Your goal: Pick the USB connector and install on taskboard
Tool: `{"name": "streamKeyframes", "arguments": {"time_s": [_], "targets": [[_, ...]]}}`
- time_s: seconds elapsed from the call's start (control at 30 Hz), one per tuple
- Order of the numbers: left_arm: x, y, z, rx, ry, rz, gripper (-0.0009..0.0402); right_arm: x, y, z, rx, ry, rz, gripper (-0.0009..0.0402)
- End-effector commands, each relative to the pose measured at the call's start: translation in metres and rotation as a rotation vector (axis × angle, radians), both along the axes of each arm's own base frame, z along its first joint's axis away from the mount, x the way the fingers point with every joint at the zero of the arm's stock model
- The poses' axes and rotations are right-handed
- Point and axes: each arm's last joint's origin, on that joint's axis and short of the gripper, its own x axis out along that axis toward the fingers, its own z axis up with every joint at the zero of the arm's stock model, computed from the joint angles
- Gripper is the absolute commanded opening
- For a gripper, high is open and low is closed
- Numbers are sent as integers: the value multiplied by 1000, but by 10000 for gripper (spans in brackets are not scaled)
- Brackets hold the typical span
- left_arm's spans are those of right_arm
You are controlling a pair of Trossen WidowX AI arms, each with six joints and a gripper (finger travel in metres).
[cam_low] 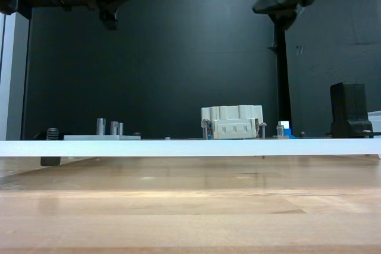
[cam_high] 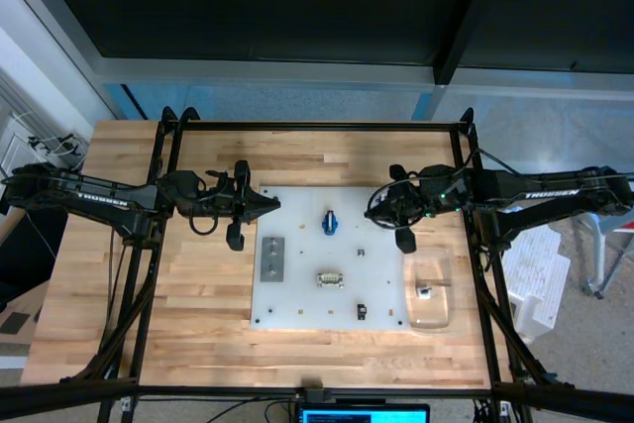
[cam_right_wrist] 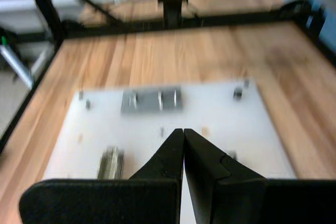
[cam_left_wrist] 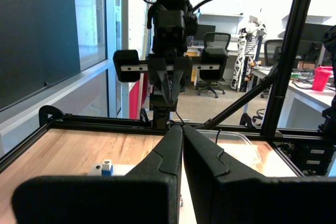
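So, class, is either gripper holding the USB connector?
No: both are shut and empty, the left gripper over the left edge of the taskboard, the right gripper over its right side.

High view: above the counter's [cam_high: 109,245] near edge, looking down and away; whole taskboard [cam_high: 297,289] in frame.
Low view: counter height, near edge, level, close on the board's near rim.
Left wrist view: along the left gripper [cam_left_wrist: 182,129], held high over the board's far-left corner, level, facing right.
Right wrist view: along the right gripper [cam_right_wrist: 183,132], high over the far-right part, tilted down onto the board, which all views share.
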Motion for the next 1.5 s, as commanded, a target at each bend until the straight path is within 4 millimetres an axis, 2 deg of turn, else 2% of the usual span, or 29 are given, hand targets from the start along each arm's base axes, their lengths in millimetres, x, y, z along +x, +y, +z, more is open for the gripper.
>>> {"name": "streamKeyframes", "arguments": {"time_s": [0.03, 0.43, 0.9, 1.5], "targets": [[0, 0, 0, 0, 0, 0, 0, -6, 6, 1, -8, 90, 21, 0], [0, 0, 0, 0, 0, 0, 0, -32, 40, -2, -61, 348, 88, 0], [0, 0, 0, 0, 0, 0, 0, -77, 69, -4, -55, 486, 126, 0], [0, 0, 0, 0, 0, 0, 0, -110, 98, -14, -42, 639, 134, 0]]}}
